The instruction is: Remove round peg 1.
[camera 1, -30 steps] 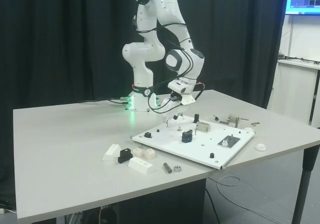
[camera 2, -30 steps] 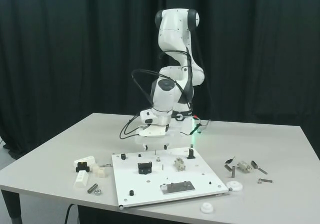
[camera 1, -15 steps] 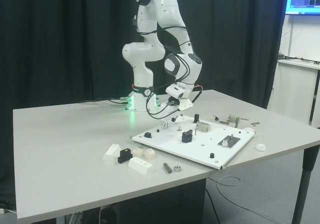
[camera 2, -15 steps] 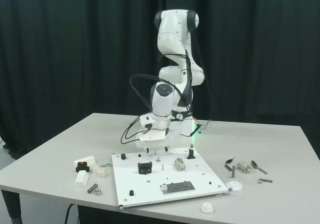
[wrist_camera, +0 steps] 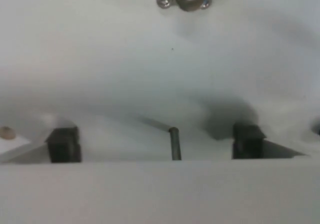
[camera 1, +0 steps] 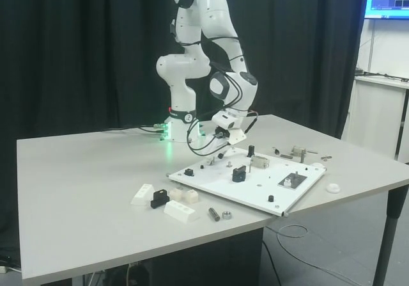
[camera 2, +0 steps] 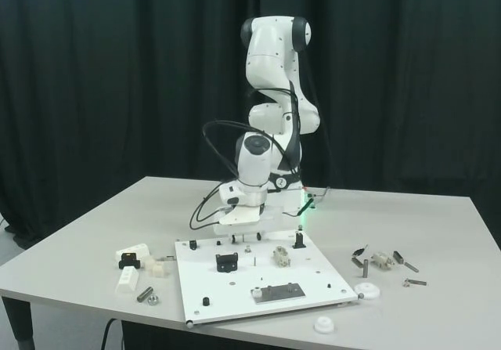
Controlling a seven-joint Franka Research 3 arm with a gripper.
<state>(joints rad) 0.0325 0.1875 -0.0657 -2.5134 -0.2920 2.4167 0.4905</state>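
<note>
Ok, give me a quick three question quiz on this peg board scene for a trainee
1. True or false: the gripper has its fingers spread apart with the thin round peg between them.
2. What does the white board rest on? A) the grey table B) the floor C) a shelf
3. Fill in: the light at the arm's base glows ____.

Key: 1 true; 2 A; 3 green.

Even room light; wrist view blurred, shadowed.
</note>
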